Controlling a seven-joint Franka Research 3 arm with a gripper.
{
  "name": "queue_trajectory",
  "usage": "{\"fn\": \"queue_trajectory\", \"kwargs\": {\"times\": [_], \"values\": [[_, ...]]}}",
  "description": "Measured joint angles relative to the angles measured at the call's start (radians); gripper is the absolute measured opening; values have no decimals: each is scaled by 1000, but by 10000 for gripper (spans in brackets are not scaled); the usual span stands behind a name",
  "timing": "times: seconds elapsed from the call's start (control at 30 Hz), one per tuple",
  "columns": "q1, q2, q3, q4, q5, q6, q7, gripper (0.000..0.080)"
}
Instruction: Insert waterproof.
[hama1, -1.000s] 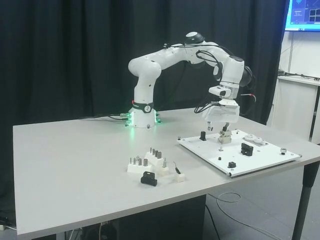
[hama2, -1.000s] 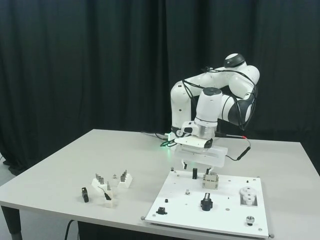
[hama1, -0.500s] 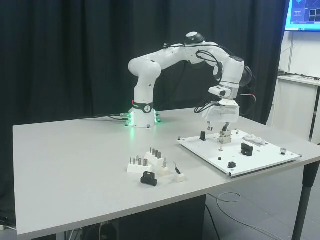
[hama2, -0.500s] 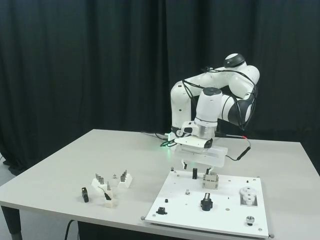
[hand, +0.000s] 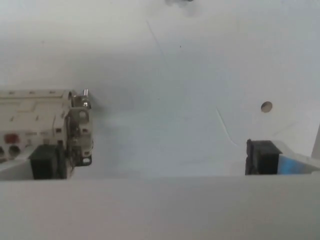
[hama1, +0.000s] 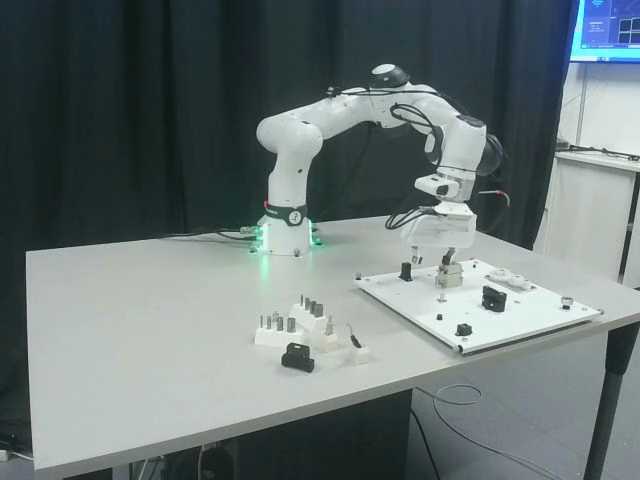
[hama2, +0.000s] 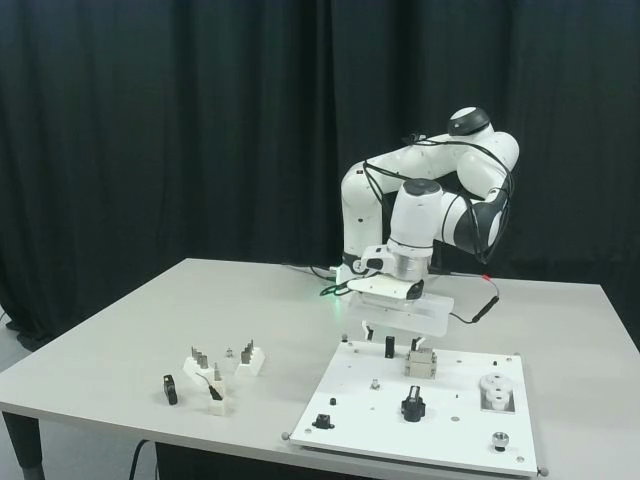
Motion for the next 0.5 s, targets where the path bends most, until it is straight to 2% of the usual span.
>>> {"fn": "queue_trajectory", "kwargs": {"times": [0.17,0.33,0.5], "values": [[5,0,-11,13,-2,-8,0,800],[14,0,-35,30,-19,-45,3,800],[19,0,-43,36,-26,-74,10,800]]}}
